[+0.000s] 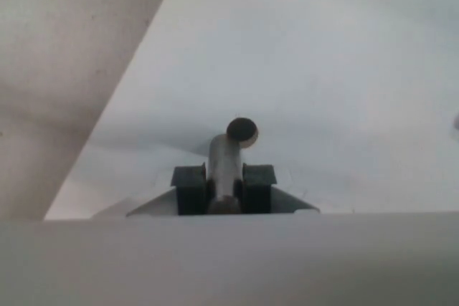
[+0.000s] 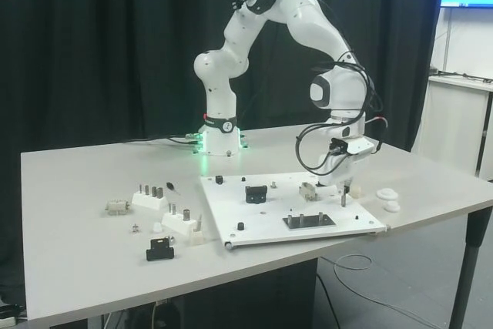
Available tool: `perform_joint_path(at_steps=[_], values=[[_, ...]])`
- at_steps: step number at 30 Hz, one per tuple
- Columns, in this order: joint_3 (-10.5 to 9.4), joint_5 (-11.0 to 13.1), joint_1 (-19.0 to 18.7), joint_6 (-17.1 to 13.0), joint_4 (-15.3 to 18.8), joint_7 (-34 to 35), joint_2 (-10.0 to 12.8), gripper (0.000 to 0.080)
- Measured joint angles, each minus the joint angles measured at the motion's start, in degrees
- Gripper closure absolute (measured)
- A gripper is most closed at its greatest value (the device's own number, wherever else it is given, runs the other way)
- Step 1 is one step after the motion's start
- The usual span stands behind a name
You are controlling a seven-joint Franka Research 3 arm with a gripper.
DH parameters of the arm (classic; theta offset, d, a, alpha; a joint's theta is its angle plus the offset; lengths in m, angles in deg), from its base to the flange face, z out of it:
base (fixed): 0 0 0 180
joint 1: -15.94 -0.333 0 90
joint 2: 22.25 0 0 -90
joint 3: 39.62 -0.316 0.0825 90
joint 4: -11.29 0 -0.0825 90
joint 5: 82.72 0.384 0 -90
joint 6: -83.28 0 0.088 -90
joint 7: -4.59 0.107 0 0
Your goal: Insert round peg 3.
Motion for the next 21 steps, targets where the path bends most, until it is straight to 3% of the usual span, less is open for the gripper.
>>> perform_joint_path(at_steps=[21], values=[[-0.13, -1.0, 0.0, -1.0, -0.2, 0.0, 0.3, 0.0699]])
